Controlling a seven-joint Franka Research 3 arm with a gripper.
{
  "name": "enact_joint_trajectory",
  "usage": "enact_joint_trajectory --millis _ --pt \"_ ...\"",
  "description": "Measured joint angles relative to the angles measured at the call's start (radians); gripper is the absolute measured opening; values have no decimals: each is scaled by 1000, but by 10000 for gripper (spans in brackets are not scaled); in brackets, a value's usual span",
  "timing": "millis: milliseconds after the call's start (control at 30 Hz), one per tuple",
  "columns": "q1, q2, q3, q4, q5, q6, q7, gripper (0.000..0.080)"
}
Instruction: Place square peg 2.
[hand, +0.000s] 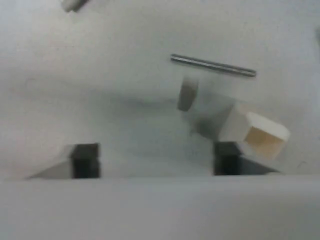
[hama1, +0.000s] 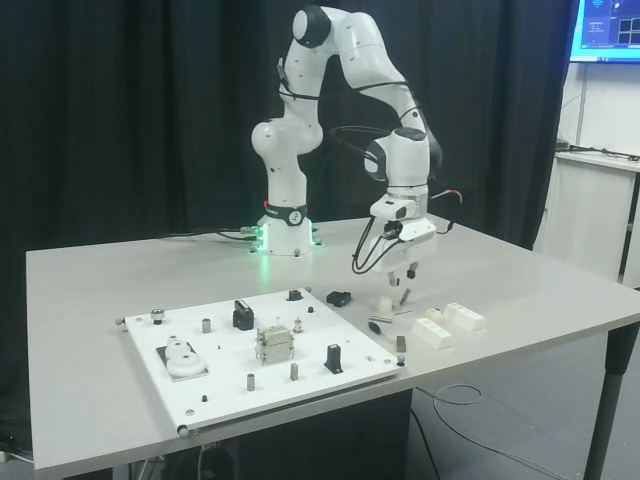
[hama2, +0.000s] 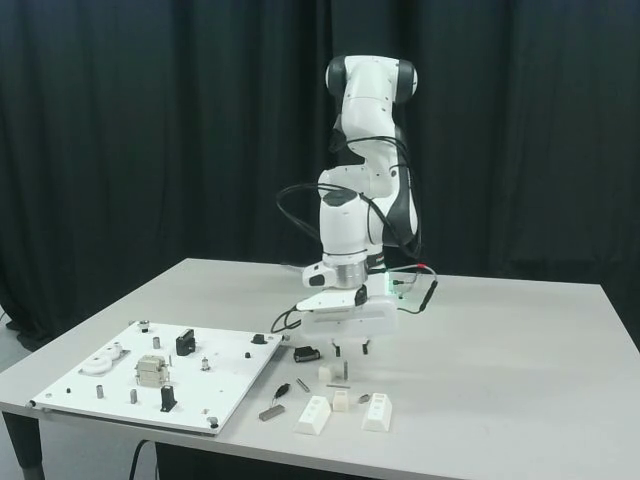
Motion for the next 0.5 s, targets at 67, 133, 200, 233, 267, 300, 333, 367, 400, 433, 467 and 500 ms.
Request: enact_joint_trajectory --millis 67,133,200,233,267,300,333,367,400,433,467,500 --pt "5 0 1 -1 0 3 1 414" --pt "9 0 2 -1 0 5 1 414" --pt "12 0 2 -1 0 8 1 712" --pt "14 0 2 -1 0 10 1 712" --pt "16 0 2 -1 0 11 1 712" --pt "17 0 2 -1 -1 12 1 712" --pt "19 -1 2 -1 -1 13 1 712" --pt "20 -1 2 -1 -1 13 1 712" --pt "20 -1 2 -1 -1 14 3 781" --pt "21 -1 2 -1 -1 14 5 781" --pt "21 -1 2 -1 -1 14 8 781" --pt "21 -1 2 -1 -1 15 12 781"
